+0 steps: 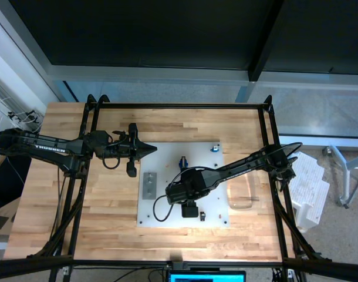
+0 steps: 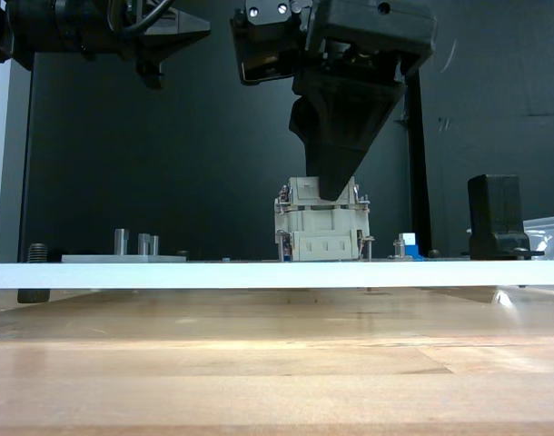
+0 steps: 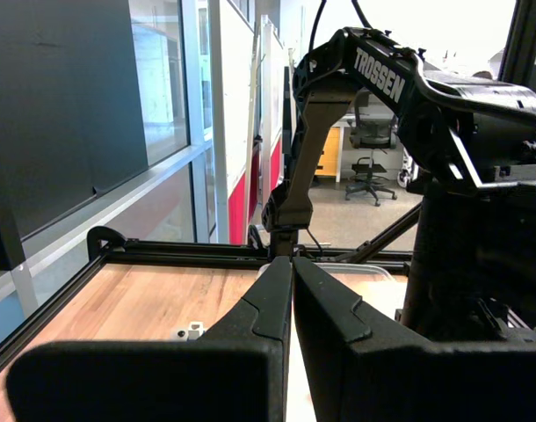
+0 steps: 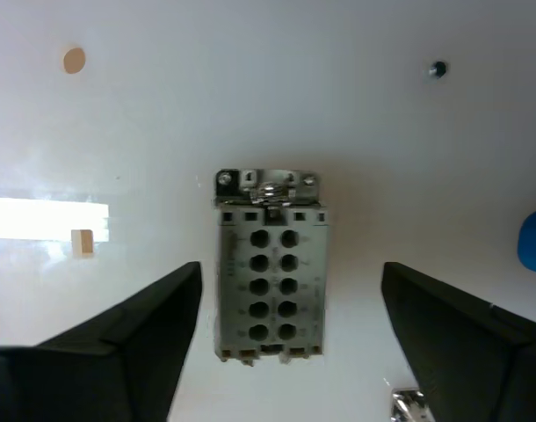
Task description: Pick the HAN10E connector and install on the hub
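white plate (image 4: 382, 132): han10e connector (image 4: 270, 272) atop hub (image 2: 322, 241), within wide-spread right tool (image 4: 290, 281); left tool (image 3: 292, 264) closed, aloft left.

TROSSEN marks left arm (image 1: 50, 148) and right arm (image 3: 382, 75)

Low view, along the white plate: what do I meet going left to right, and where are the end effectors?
Dark stud → grey block with pegs → connector stacked on the hub → blue part → black block → clear bag. Left end effector shut, high at left; right end effector open, over the connector.
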Controlling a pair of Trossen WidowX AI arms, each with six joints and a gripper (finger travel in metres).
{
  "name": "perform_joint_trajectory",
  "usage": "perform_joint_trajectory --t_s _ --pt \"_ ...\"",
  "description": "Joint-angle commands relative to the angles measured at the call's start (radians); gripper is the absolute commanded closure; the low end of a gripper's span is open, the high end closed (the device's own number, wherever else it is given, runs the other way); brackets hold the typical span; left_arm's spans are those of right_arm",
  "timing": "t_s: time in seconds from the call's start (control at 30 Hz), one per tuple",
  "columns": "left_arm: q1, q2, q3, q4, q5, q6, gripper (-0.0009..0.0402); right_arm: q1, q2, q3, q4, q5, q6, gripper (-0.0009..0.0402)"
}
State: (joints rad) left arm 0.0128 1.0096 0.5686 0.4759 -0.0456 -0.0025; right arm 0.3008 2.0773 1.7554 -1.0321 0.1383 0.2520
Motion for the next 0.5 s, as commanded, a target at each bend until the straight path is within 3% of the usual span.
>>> perform_joint_trajectory --t_s 0.03,0.5 --pt "0.000 0.000 0.000 0.000 0.000 0.000 0.0392 0.001 -0.040 -0.013 0.017 0.000 0.002 0.0075" --pt "0.000 0.000 0.000 0.000 0.000 0.000 0.0392 0.000 -0.332 -0.276 0.122 0.000 -0.003 0.0114"
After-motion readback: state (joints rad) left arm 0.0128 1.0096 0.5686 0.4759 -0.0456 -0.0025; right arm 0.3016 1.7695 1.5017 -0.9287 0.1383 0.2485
